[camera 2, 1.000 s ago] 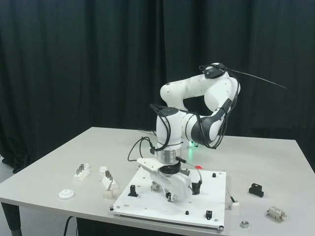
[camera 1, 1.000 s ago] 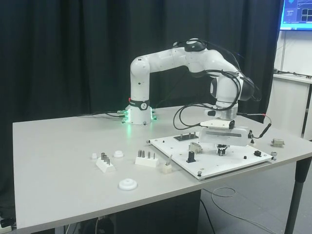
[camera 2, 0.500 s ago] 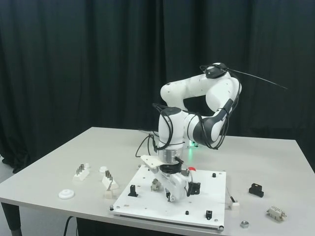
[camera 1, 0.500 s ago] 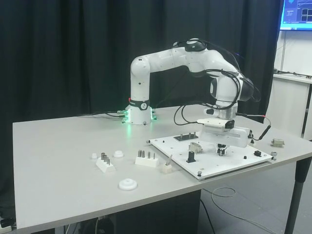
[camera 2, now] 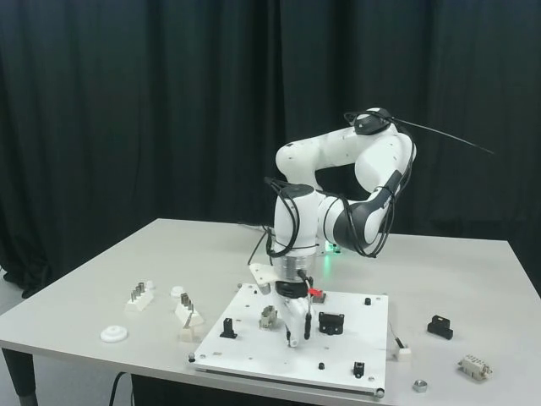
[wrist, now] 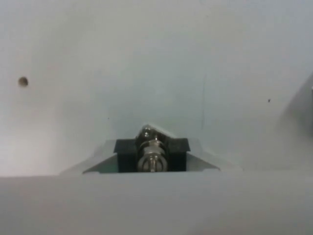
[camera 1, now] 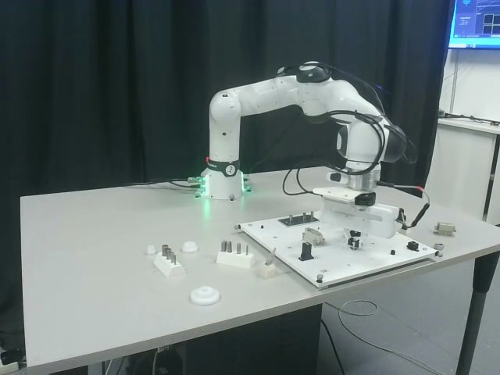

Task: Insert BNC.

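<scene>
Fingers (wrist: 152, 161) pinching BNC connector (wrist: 151, 157) over white board (wrist: 146, 73); tilt risking jamming, slipping during insertion.

A white disc (camera 1: 205, 295) lies near the table (camera 1: 94, 234) edge. Beside it stand two white pin blocks (camera 1: 168, 261). A black curtain (camera 2: 127, 101) hangs behind.

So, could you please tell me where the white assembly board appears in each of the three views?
Wrist view: the white assembly board fills the background behind the BNC connector.
First room view: the board lies on the grey table, right of centre, under the gripper.
Second room view: the board lies at the table's near edge, centre.
Shared landmark: the gripper above the board.
</scene>
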